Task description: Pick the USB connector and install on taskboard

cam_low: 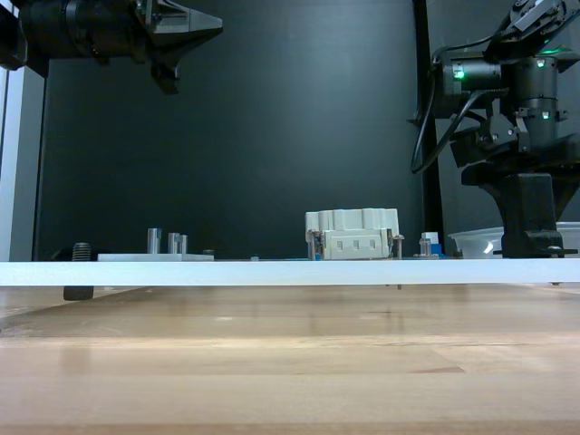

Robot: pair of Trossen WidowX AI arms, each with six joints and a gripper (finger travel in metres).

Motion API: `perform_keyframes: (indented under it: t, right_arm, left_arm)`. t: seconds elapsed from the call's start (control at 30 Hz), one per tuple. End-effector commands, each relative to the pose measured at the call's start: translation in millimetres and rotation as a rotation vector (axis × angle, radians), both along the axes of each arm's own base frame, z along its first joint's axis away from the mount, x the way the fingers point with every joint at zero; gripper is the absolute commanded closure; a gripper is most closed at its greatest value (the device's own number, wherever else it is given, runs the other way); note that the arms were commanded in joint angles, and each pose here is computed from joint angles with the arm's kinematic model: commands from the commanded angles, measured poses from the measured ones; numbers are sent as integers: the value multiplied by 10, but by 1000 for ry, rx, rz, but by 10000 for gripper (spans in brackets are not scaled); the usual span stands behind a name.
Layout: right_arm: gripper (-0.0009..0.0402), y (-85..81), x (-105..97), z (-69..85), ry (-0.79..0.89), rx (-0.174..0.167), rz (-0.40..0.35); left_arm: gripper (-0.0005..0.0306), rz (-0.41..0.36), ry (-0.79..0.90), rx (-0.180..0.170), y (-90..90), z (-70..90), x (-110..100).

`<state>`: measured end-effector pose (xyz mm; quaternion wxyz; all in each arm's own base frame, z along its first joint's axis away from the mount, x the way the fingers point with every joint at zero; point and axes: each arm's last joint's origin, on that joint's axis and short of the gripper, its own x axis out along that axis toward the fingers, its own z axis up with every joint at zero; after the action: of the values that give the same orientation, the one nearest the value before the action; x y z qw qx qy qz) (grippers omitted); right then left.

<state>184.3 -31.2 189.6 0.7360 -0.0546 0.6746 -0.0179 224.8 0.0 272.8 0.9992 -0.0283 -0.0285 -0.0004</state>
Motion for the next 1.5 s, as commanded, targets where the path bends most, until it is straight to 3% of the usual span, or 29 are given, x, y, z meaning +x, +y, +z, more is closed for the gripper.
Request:
perform_keyframes:
  t: [0.03,0.2,0.7,1.5]
  right_arm:
    - [214,-2,9,-16,9,1,-2]
    - [245,-3,9,-16,10,1,-3]
    - [397,-3,9,-12,8,0,-4]
    - [393,18,-106,197,-93,-5,-4]
  left_arm:
    - [300,0,0,0,0,0,0]
    - [300,0,0,0,0,1,0]
    - [300,0,0,0,0,0,0]
    - [300,0,0,0,0,0,0]
